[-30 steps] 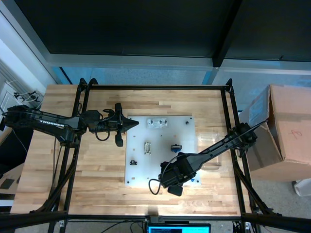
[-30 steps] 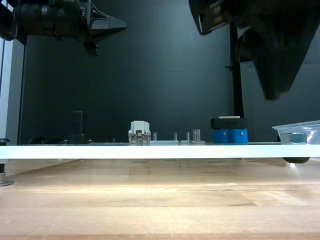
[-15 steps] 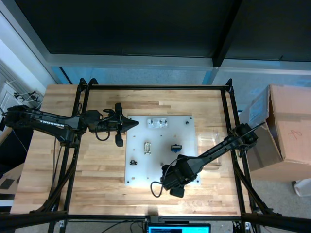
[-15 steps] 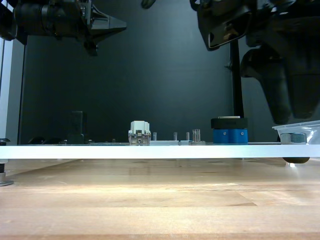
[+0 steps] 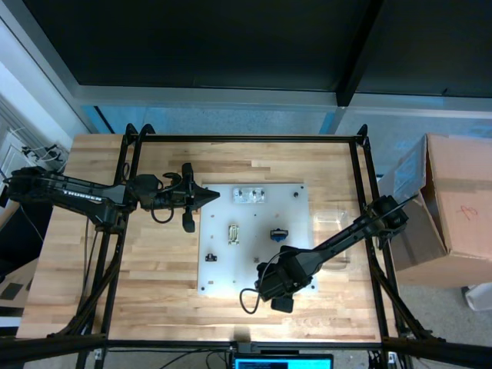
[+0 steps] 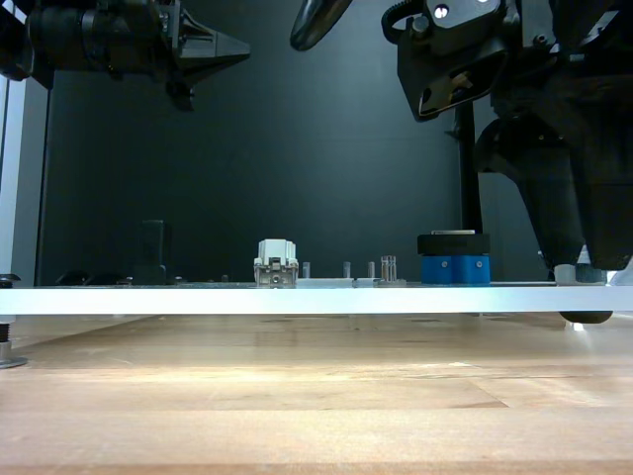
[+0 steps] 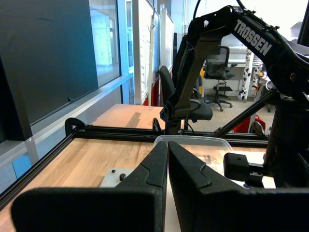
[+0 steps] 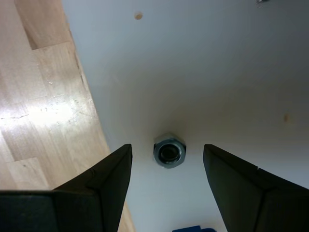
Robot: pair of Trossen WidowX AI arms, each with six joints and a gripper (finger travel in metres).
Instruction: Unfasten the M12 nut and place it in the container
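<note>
The small silver nut [image 8: 169,152] sits flat on the white board [image 5: 231,261] near its near right edge, on its stud, with a dark centre and no ribs showing. My right gripper [image 8: 166,147] hangs just above it, open, one finger on each side and touching nothing. In the high view the right gripper [image 5: 296,278] hides the nut. In the low view its fingers [image 6: 559,233] reach down to the board, with a grey bit of the nut [image 6: 566,273] at their foot. The clear container [image 5: 329,217] lies beyond the board's right edge. My left gripper [image 5: 215,195] hovers shut over the board's far left edge.
A blue block [image 5: 278,234] with a black cap and a grey connector [image 5: 233,233] stand mid-board. A silver post [image 6: 388,267] rises beside the block. A black frame rail [image 5: 246,138] rings the table. A cardboard box [image 5: 453,207] stands off the right side.
My right gripper has come down toward the board, and its open fingers now straddle the nut. The nut stays in place. The left arm has not moved.
</note>
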